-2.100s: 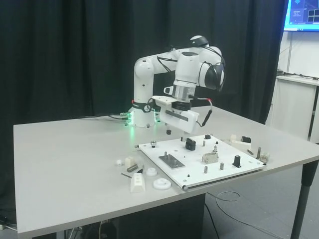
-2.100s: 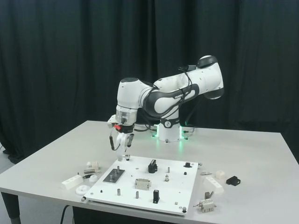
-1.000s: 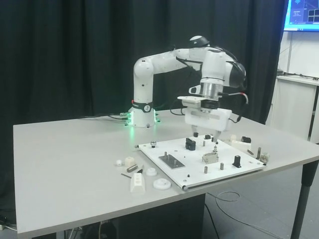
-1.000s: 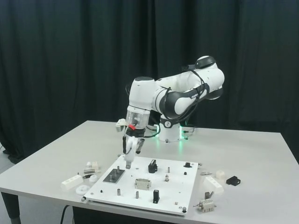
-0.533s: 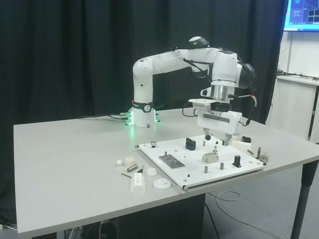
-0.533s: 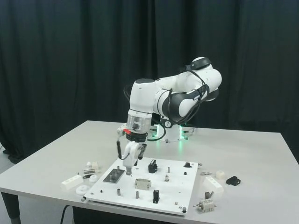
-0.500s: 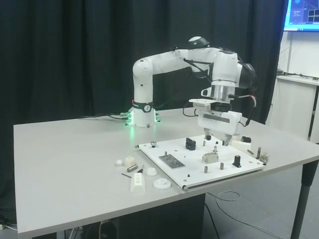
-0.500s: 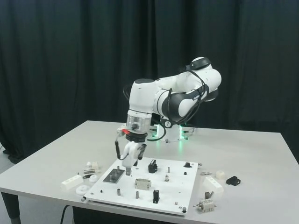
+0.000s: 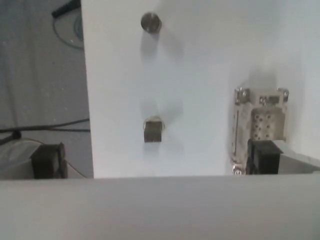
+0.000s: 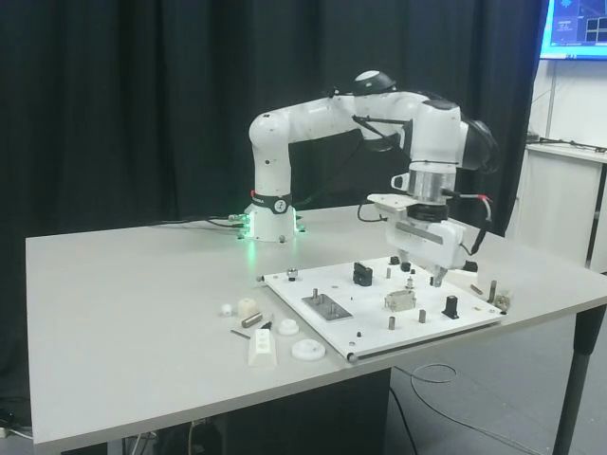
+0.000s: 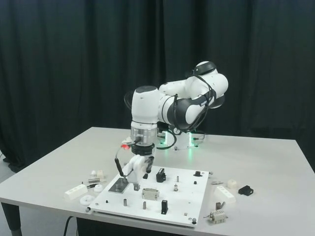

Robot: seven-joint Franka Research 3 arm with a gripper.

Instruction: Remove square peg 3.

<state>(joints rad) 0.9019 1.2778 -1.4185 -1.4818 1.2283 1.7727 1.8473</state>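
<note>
A small grey square peg (image 9: 153, 131) stands in the white board (image 9: 200, 75) close to its edge, beside a grey connector (image 9: 260, 125). My gripper (image 9: 156, 159) hangs above the peg, open wide, with one black fingertip (image 9: 48, 161) out past the board's edge and the other over the connector. In the first room view the gripper (image 10: 423, 268) hovers over the peg (image 10: 422, 316) near the board's (image 10: 332, 280) edge. The second room view shows the gripper (image 11: 140, 181) above the same peg (image 11: 144, 204). Nothing is held.
A round peg (image 9: 150, 22) stands further along the same edge. A black clip (image 10: 450, 305), a metal plate (image 10: 327, 305) and other pegs sit on the board. Loose white parts (image 10: 261, 346) lie beside it. Beyond the edge is the floor with a cable (image 10: 422, 373).
The arm has swung from the board's corner nearest the robot base across the board to its outer edge, and the gripper now hangs over the square peg by the connector.
</note>
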